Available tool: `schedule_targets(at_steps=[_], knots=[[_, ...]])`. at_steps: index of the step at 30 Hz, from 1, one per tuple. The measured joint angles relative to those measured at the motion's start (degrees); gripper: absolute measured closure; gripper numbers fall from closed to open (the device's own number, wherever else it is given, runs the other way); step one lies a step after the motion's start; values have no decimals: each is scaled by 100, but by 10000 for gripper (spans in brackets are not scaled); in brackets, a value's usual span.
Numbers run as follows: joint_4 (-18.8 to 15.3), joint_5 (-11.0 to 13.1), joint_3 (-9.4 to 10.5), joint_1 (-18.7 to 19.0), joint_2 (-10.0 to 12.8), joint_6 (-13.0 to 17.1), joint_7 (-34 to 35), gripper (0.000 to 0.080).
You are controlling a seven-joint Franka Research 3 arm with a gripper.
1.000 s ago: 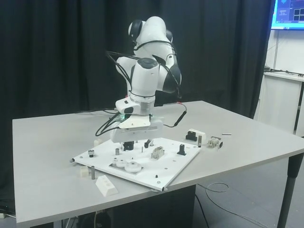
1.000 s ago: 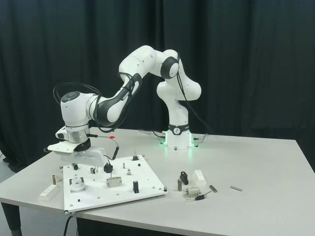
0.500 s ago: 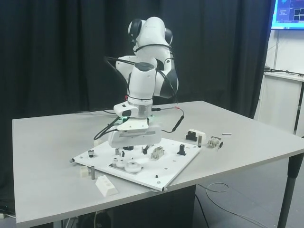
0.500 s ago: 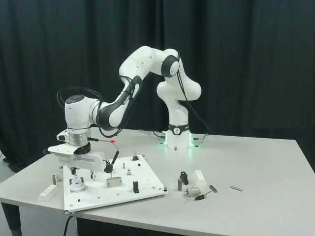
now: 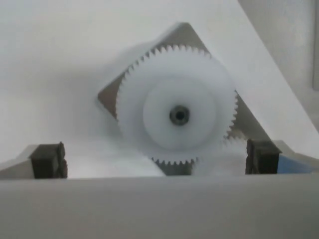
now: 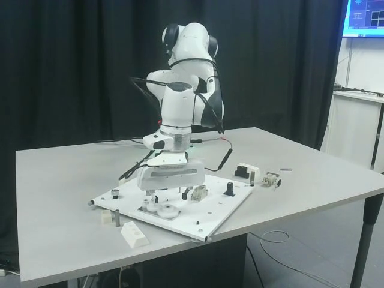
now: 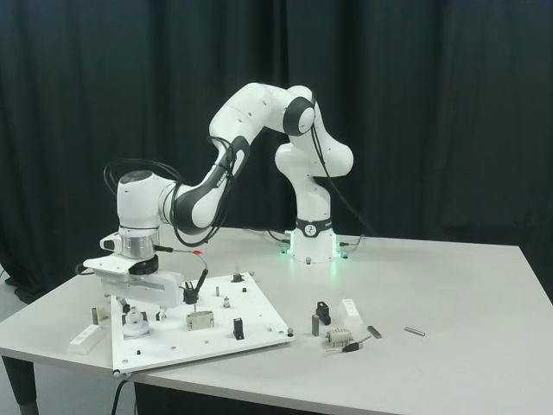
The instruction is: Remove large gear.
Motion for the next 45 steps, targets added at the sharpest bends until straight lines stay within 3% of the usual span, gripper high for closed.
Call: schedule_targets(at_steps=[8, 19, 45], knots=[[-77, 260, 21, -4, 35, 297, -7, 3], [-77, 348, 25, -5, 142, 618, -75, 3], [-71, 397, 25, -43, 175, 719, -90, 3]])
